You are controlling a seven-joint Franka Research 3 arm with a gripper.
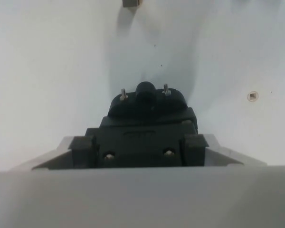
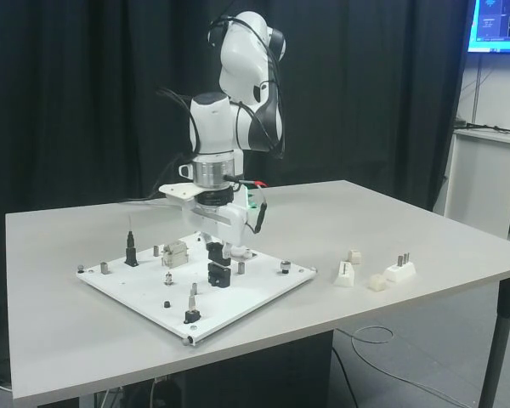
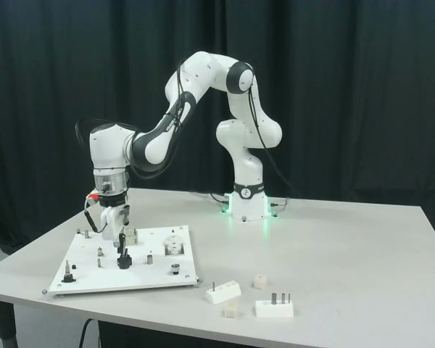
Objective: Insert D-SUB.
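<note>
Gripper [image 1: 142,145] clamped on black D-SUB connector [image 1: 147,111], fingers [image 1: 83,149] pressed on both flanks; two thumbscrews stick out from connector's far end. Connector hangs just above white board [image 2: 238,302], over black socket block [image 2: 218,274]. Arm [image 3: 167,130] reaches down to board from base at bench [image 3: 348,246] rear. Small white blocks [image 3: 222,291] lie on bench beside board, well apart from gripper.

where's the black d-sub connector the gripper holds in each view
wrist view: black D-SUB connector centre frame, between the gripper fingers, above the white board.
first room view: connector under the gripper, above the board's middle.
second room view: connector at left, below the gripper.
shared landmark: the white board.
</note>
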